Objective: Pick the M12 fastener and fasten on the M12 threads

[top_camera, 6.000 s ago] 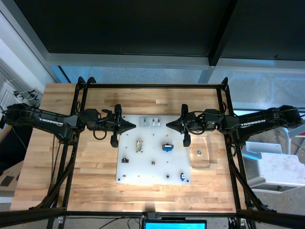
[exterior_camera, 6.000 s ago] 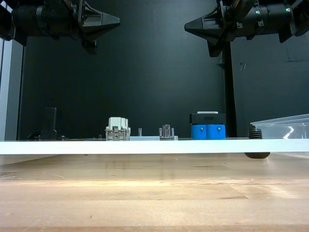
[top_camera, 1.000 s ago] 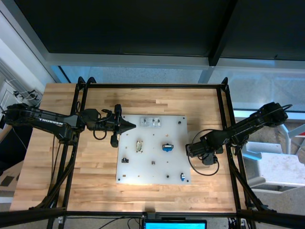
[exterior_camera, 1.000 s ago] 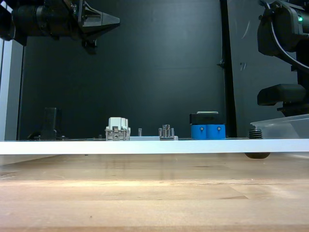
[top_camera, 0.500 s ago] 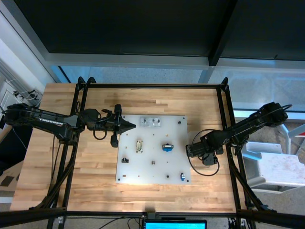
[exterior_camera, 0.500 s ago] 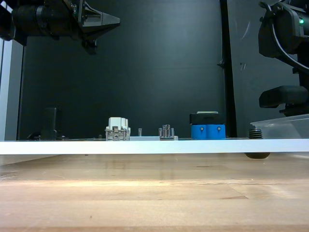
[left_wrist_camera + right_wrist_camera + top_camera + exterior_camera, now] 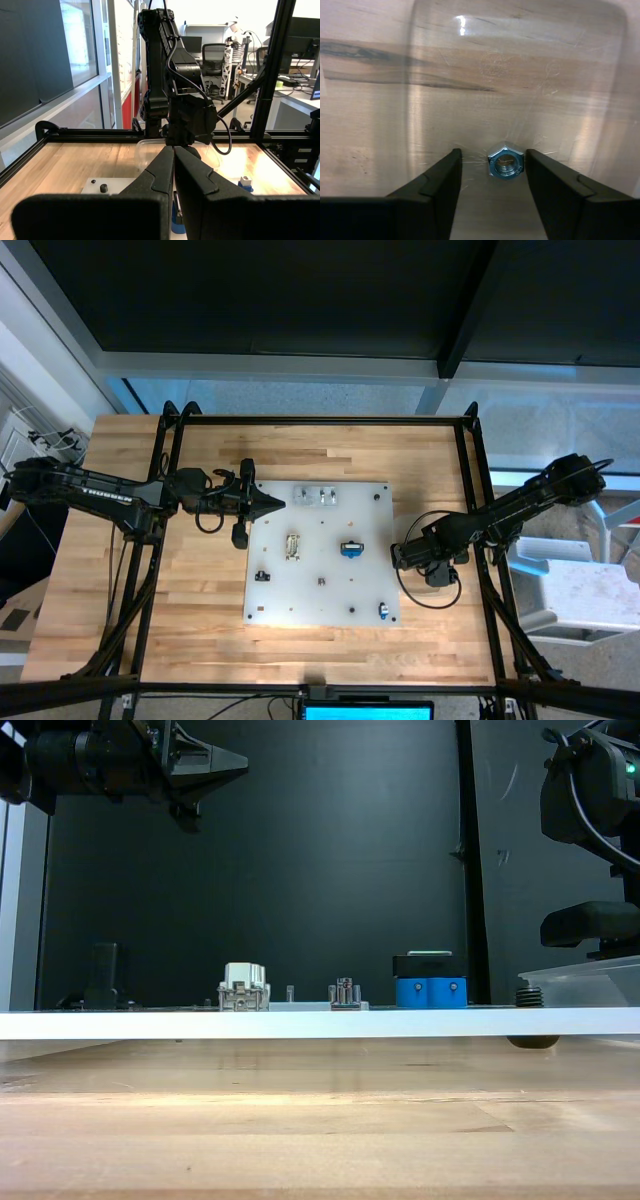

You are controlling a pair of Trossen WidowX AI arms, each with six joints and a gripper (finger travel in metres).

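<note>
M12 stud [image 7: 528, 995], at near right edge of white board [image 7: 300, 585]: ribs seen bare in low view, nothing fastened yet. Just off board's right edge, clear tray [image 7: 585, 982]: M12 nut [image 7: 506, 161] laid flat inside, straddled by right gripper [image 7: 493, 151], fingers parted, gaps both sides, nothing gripped. Pick, carry, threading all left. Nut shown by right wrist view only; hidden under right arm in high view. Left gripper [image 7: 272, 503] parked high over board's far left corner, fingers pressed together, empty.

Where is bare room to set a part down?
Bare wood left of the white board and along the near edge. Crowded: the clear tray, where the right tool straddles the nut; left tool hangs over the board's far left corner.
</note>
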